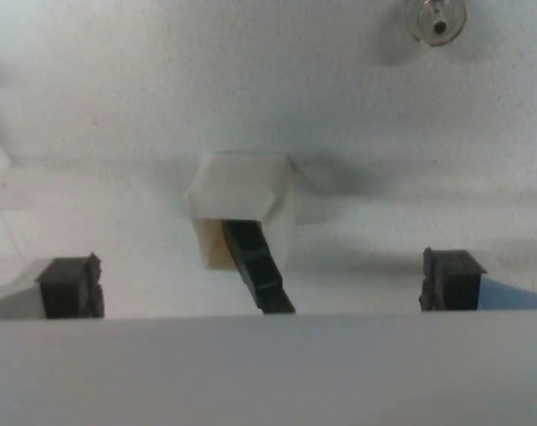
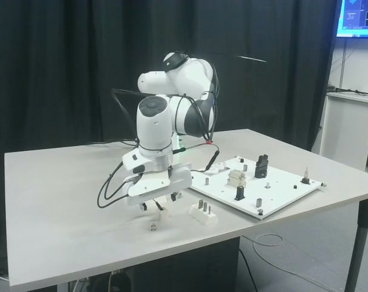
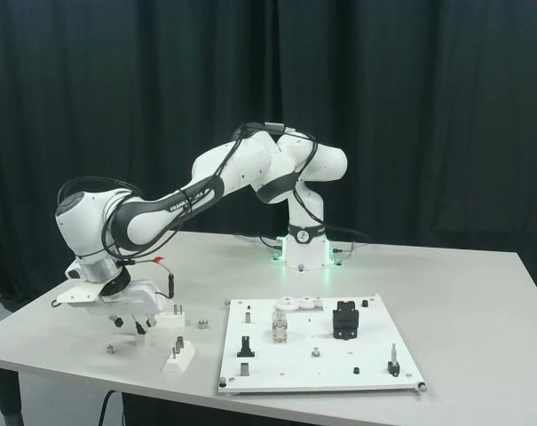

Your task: Pick USB.

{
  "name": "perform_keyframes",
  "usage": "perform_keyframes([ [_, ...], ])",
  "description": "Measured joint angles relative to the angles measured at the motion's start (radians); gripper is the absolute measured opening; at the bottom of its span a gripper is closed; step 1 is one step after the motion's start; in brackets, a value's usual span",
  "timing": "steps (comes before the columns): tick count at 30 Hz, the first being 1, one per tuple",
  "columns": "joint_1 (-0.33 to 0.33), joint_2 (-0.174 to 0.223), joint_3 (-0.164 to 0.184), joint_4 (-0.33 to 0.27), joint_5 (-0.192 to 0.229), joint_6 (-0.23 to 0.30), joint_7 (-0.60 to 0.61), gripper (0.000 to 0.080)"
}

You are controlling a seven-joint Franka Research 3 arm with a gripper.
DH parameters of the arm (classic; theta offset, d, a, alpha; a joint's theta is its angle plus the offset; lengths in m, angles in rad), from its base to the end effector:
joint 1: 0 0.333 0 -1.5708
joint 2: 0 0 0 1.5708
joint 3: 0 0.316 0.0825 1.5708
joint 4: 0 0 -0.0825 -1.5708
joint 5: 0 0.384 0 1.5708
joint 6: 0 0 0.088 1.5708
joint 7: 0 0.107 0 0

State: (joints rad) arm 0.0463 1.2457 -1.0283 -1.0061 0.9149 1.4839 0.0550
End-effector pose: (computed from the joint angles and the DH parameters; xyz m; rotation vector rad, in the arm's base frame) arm 0.6615 -0.3223 0.2149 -2.7815 1.2492 0.5182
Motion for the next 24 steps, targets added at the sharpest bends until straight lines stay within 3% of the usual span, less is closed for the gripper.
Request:
perform_keyframes([
  [6,-0.002,-0.003,0.010,0.000,-0.020,0.000,0.000,0.0800],
  [24,-0.040,-0.032,0.098,0.011,-0.112,0.020,0.021,0.0800],
])
